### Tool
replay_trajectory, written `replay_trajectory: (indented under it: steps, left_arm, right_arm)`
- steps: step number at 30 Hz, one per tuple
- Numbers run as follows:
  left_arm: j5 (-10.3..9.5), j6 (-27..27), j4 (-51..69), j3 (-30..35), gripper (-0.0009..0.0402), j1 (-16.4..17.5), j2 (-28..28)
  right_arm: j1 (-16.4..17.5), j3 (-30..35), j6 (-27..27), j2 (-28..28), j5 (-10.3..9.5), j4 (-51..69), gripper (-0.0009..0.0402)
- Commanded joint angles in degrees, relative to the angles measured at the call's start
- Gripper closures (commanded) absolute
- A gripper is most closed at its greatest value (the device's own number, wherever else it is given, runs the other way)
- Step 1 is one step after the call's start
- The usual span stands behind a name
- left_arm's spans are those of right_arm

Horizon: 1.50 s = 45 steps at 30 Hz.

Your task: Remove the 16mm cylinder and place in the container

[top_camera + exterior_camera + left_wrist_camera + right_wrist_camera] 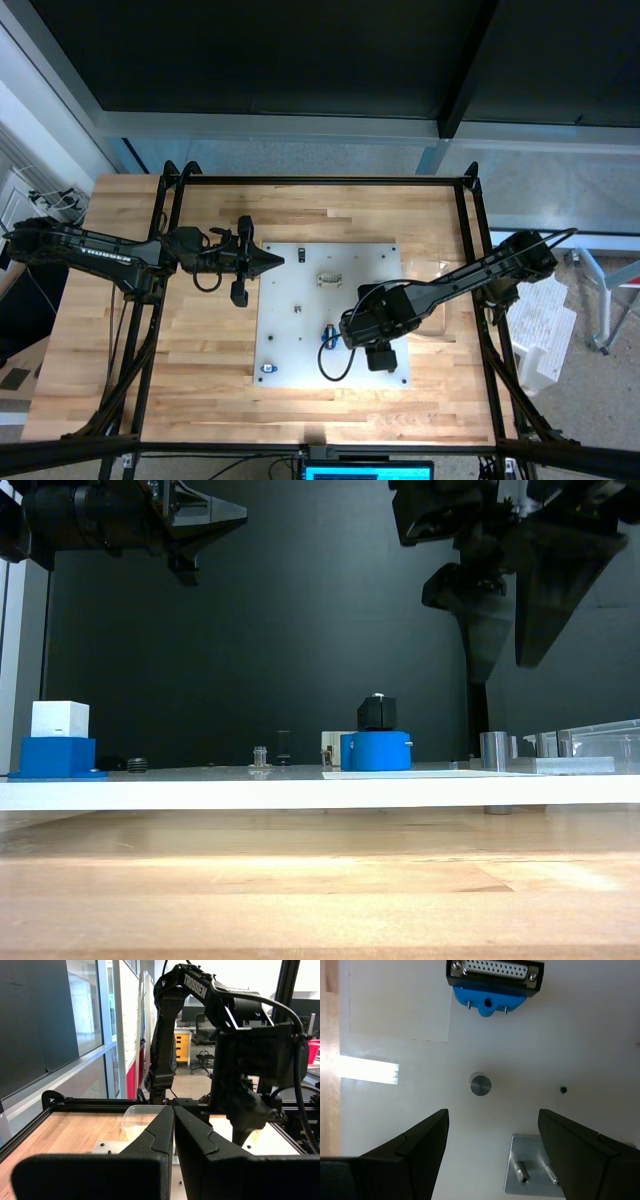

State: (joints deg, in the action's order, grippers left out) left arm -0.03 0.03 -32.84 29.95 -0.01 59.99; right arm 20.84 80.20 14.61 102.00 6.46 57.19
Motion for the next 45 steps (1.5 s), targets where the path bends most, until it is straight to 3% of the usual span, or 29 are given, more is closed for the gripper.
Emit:
replay_trajectory:
  steps: [1, 21, 34, 45]
  left_arm:
    - [0.02, 0.02, -0.02, 0.0, 0.0393, 0.02, 0.02]
    - [0.02, 0.02, -0.02, 0.0, 0.0393, 0.0, 0.02]
    - [0.02, 0.0, -0.02, 0.0, 0.0393, 0.02, 0.02]
    - [0.02, 0.02, -0.02, 0.0, 0.0393, 0.0, 0.02]
  right_arm:
    - [0.22, -0.07, 0.15, 1.22, 0.02, -1.25, 0.0144]
    - [0.68, -2.38, 2.73, 5.51, -0.04, -6.19, 0.0156]
    - [0.5, -5.18, 2.91, 5.46, -0.04, -10.27, 0.0202]
    - [0.28, -5.84, 2.69, 5.4, -0.02, -11.56, 0.0277]
